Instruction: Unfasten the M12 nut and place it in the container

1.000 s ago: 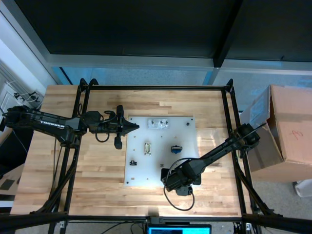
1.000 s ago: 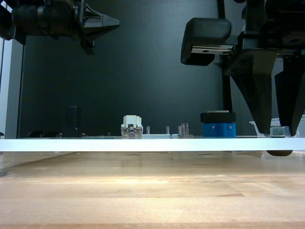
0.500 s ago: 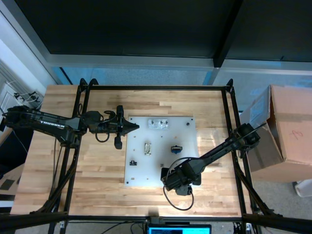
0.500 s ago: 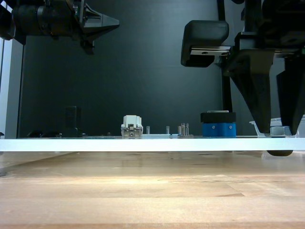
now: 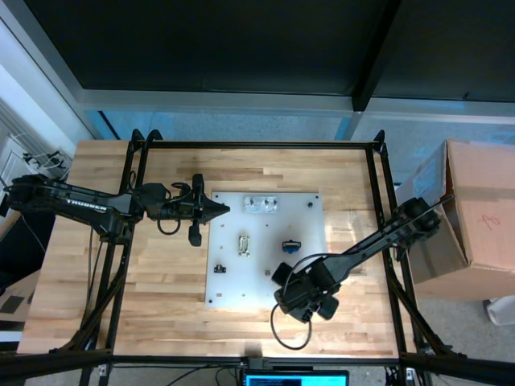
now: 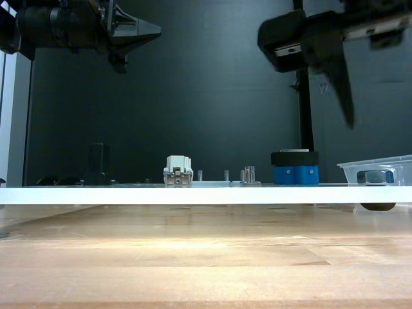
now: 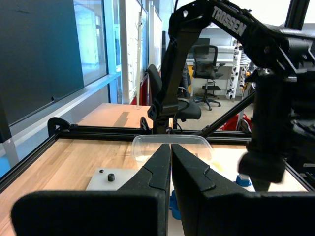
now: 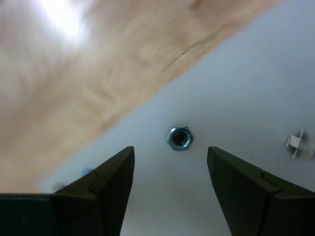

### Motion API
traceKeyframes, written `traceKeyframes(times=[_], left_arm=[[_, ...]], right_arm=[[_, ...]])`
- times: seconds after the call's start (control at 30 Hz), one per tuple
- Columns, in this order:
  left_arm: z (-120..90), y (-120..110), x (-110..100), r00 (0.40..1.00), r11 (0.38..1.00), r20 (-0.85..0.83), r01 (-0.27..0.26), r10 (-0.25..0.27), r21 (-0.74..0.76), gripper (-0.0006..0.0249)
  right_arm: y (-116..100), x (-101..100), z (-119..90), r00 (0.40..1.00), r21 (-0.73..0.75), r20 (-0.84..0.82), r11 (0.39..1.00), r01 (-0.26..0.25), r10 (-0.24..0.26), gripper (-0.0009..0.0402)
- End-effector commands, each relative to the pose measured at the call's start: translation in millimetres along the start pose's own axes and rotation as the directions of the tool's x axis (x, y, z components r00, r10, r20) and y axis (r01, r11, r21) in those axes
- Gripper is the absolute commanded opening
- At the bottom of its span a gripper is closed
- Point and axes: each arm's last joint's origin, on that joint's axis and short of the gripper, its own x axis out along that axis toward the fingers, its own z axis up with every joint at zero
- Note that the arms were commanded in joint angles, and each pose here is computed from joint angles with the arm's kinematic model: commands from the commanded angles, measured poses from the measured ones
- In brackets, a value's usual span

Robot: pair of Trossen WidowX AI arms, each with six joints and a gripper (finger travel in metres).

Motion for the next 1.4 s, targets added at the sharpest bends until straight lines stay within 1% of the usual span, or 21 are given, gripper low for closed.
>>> traceKeyframes(times=[0.03,0.07,0.17,0.3,0.33,0.4,0.47,0.53,0.63,0.67,0.73,0.83,0.9,0.97,1.1,1.2,1.4], left_arm=[[-0.1,0.0,0.1,1.0,1.0,0.0,0.0,0.0,0.0,0.0],[-0.1,0.1,0.1,1.0,1.0,0.0,0.0,0.0,0.0,0.0],[-0.1,0.0,0.1,1.0,1.0,0.0,0.0,0.0,0.0,0.0],[-0.1,0.0,0.1,1.0,1.0,0.0,0.0,0.0,0.0,0.0],[-0.1,0.0,0.1,1.0,1.0,0.0,0.0,0.0,0.0,0.0],[-0.1,0.1,0.1,1.0,1.0,-0.001,0.0,0.0,0.0,0.0],[0.0,0.0,0.1,1.0,1.0,0.0,0.0,0.0,0.0,0.0],[-0.1,0.1,0.1,1.0,1.0,0.0,0.0,0.0,0.0,0.0],[-0.1,0.1,0.1,1.0,1.0,0.0,0.0,0.0,0.0,0.0],[-0.1,0.0,0.1,1.0,1.0,0.0,0.0,0.0,0.0,0.0],[-0.1,0.0,0.1,1.0,1.0,0.0,0.0,0.0,0.0,0.0],[-0.1,0.0,0.1,1.0,1.0,0.0,0.0,0.0,0.0,0.0],[-0.1,0.0,0.1,1.0,1.0,0.0,0.0,0.0,0.0,0.0],[-0.1,0.1,0.1,1.0,1.0,0.0,0.0,0.0,0.0,0.0],[-0.1,0.1,0.1,1.0,1.0,0.0,0.0,0.0,0.0,0.0],[-0.1,0.1,0.1,1.0,1.0,0.0,0.0,0.0,0.0,0.0],[-0.1,0.1,0.1,1.0,1.0,0.0,-0.001,0.001,0.0,0.0]], right_arm=[[1.4,-3.4,-1.9,0.999,0.237,0.006,0.97,-0.052,0.052,0.0156],[2.2,-3.4,-2.4,0.997,0.298,0.005,0.952,-0.07,0.072,0.014],[3.3,-3.4,-2.9,0.995,0.465,0.005,0.881,-0.091,0.1,0.0083],[3.4,-2.7,-3.2,0.995,0.616,0.005,0.784,-0.083,0.101,0.0004],[3.2,-1.7,-3.6,0.995,0.643,0.003,0.762,-0.075,0.095,-0.0005],[2.8,0.7,-4.3,0.998,0.708,-0.004,0.705,-0.045,0.068,0.0009],[2.9,4.4,-4.7,0.999,0.761,-0.016,0.649,-0.015,0.042,0.0007],[4.9,6.8,-5.0,0.999,0.785,-0.015,0.619,-0.013,0.041,-0.0003],[7.3,8.4,-5.4,0.999,0.811,-0.032,0.585,0.028,-0.004,0.0],[8.3,8.5,-5.0,0.999,0.816,-0.033,0.578,0.032,-0.01,-0.0001],[10.2,9.0,-3.7,1.0,0.819,-0.023,0.574,0.025,-0.011,0.0],[12.9,16.8,-0.4,1.0,0.818,-0.021,0.575,0.022,-0.009,0.0],[13.9,26.9,2.2,1.0,0.816,-0.028,0.578,0.019,0.006,0.0],[15.2,33.6,3.9,0.999,0.814,-0.032,0.581,0.021,0.009,0.0],[14.9,36.9,5.7,1.0,0.815,-0.024,0.579,0.017,0.004,0.0],[13.9,39.0,4.7,1.0,0.81,-0.02,0.586,0.016,0.0,0.0],[11.4,43.4,1.4,1.0,0.815,-0.022,0.579,0.017,0.001,0.0]])
